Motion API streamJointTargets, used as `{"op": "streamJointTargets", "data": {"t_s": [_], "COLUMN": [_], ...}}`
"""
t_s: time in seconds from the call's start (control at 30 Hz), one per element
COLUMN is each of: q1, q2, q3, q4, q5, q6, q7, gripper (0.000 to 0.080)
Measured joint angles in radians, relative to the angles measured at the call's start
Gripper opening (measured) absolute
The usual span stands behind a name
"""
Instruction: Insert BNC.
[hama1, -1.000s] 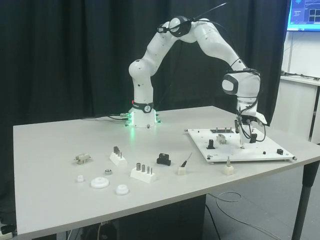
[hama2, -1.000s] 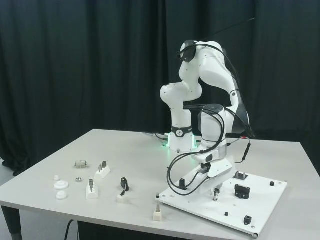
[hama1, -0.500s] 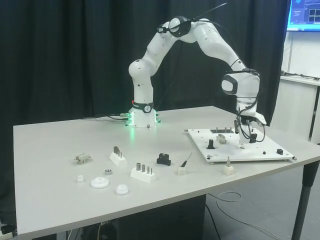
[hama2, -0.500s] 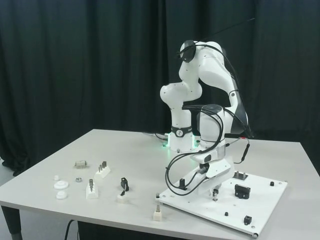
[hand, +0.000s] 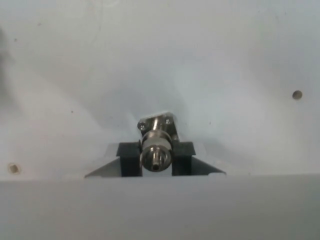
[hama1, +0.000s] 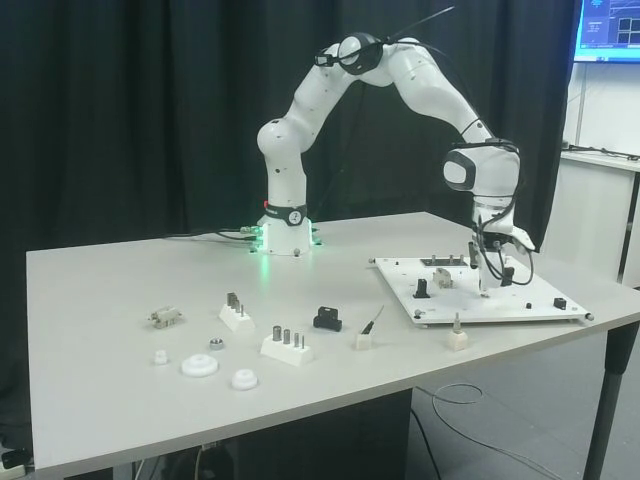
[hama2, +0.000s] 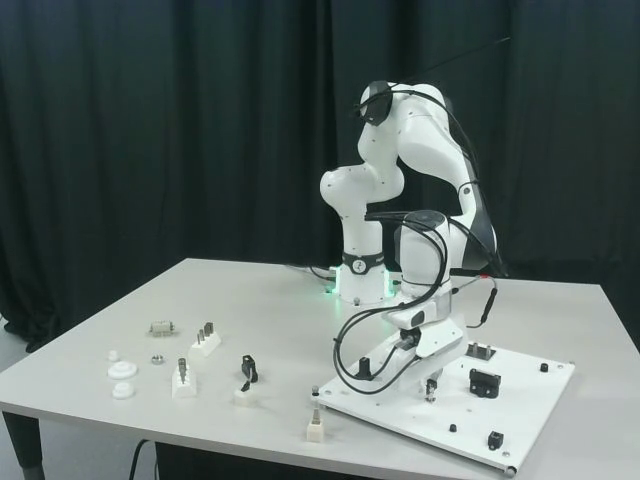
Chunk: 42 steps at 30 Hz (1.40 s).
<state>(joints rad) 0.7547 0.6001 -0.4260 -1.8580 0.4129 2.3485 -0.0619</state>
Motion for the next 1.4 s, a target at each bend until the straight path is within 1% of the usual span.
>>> {"op": "streamJointTargets", "data": {"t_s": [0.5, 0.73, 1.4], "q1": [0.0, 0.0, 0.0], "q2": [0.0, 0.001, 0.002], "q3": [0.0, 0.001, 0.011], "q4": [0.001, 0.002, 0.006], "q5": [-0.002, -0.01, -0.071], "q6": [0.0, 0.0, 0.006], "q7": [-0.056, -0.09, -0.209], "gripper": [0.0124, 0.0124, 0.0124]}}
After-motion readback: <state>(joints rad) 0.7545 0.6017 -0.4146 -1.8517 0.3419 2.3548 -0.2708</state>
